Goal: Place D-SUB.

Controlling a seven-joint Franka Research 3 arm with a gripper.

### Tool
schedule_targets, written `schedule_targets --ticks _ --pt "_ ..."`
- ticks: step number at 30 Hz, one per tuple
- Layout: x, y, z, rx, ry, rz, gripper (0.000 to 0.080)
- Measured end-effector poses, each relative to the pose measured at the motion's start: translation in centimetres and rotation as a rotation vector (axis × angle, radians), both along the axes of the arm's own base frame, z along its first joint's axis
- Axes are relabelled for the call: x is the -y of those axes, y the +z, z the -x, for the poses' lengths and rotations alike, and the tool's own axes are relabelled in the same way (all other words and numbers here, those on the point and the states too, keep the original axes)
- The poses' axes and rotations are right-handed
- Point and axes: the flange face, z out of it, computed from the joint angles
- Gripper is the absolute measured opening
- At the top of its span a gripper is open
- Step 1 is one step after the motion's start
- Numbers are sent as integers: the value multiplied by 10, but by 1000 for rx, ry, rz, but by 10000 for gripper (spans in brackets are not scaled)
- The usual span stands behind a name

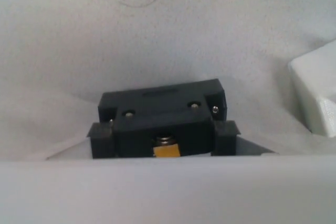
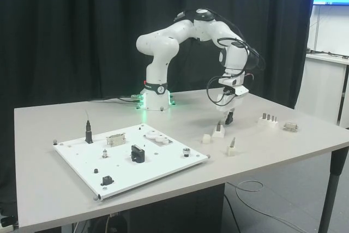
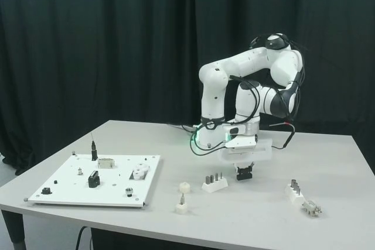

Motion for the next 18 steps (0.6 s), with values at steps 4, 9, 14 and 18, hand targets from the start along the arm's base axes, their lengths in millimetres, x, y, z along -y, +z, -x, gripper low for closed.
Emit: schedule_targets --ticks 4,9,14,18 --pt "0 5 -1 0 -2 -8 385" --pt "1 10 -2 -4 -5 -17 385" --pt "3 12 -2 -3 -9 -21 383" --pt "3 13 -2 -2 -11 -21 383"
